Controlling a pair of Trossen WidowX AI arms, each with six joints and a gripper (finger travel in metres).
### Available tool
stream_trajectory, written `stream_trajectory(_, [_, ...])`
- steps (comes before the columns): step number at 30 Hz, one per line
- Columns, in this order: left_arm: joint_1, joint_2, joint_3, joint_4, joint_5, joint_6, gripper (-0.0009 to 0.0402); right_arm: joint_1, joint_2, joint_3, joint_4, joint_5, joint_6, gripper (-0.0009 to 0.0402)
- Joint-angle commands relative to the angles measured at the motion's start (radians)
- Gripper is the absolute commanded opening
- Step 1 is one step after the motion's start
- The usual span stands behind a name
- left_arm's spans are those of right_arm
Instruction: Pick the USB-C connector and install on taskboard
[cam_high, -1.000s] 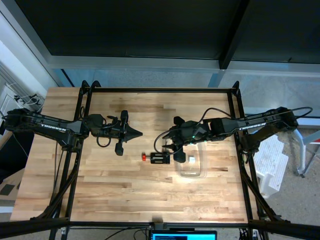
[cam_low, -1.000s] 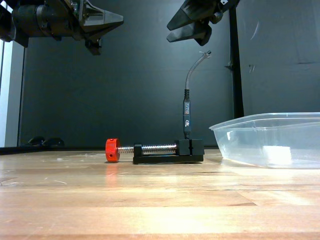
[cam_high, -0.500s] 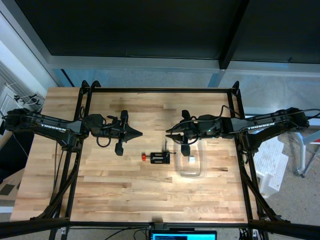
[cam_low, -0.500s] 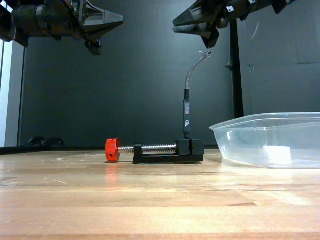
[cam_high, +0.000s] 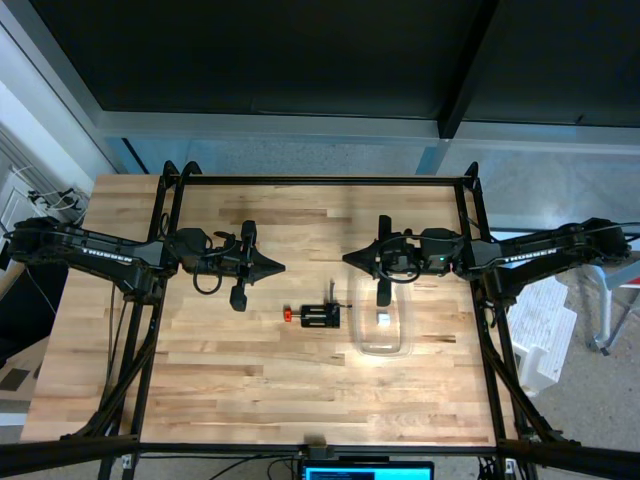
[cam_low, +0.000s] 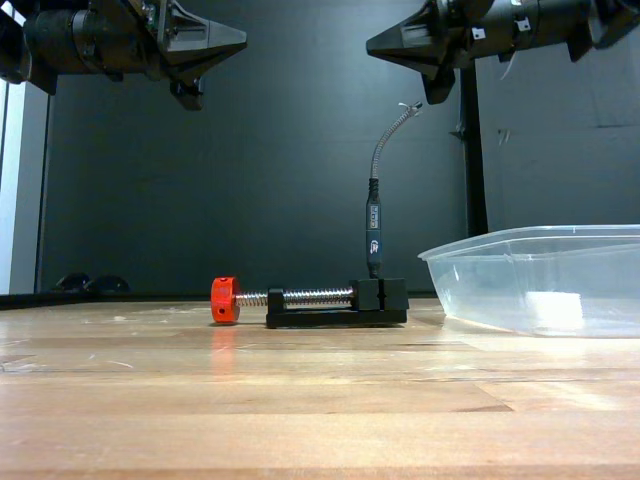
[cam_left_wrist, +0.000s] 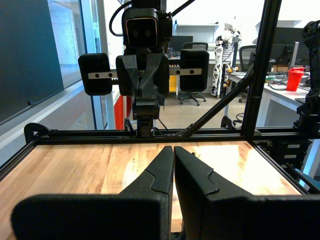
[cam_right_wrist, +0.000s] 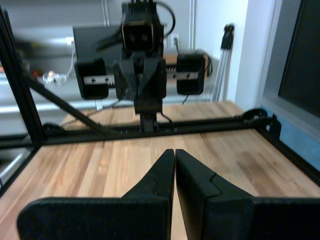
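One slim dark connector (cam_low: 373, 226) upright; left gripper (cam_low: 243, 40), right gripper (cam_low: 369, 45) aloft

Small black taskboard (cam_low: 335, 305) lying flat, dark USB-C connector (cam_low: 373, 230) standing upright in it

A pale butcher-block desk (cam_high: 250, 390) stands inside a black metal frame (cam_high: 320, 181), with grey speckled floor (cam_high: 300, 155) past its far edge. A dark wall panel (cam_low: 280, 150) rises behind it. The left wrist view looks across the desk into a brightly lit office with tall glazing (cam_left_wrist: 70, 35), a swivel chair (cam_left_wrist: 246, 57), a white worktable (cam_left_wrist: 285, 95) and a red bin (cam_left_wrist: 296, 78).
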Motion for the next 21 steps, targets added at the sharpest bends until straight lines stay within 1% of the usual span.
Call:
stream_trajectory(1, [0.0,0.0,0.0,0.0,0.0,0.0,0.0,0.0,-0.013,-0.045,0.068,-0.018,0.001,0.0001])
stream_trajectory(5, [0.0,0.0,0.0,0.0,0.0,0.0,0.0,0.0,-0.023,-0.076,0.099,-0.021,0.002,0.0])
stream_trajectory(7, [0.0,0.0,0.0,0.0,0.0,0.0,0.0,0.001,-0.027,-0.081,0.103,-0.035,-0.003,0.0])
stream_trajectory(10, [0.0,0.0,0.0,0.0,0.0,0.0,0.0,0.0,-0.027,-0.082,0.104,-0.037,-0.002,0.0])
stream_trajectory(11, [0.0,0.0,0.0,0.0,0.0,0.0,0.0,0.0,-0.027,-0.082,0.105,-0.046,-0.002,0.0])
stream_trajectory(21, [0.0,0.0,0.0,0.0,0.0,0.0,0.0,0.001,-0.027,-0.082,0.115,-0.046,-0.004,0.0])
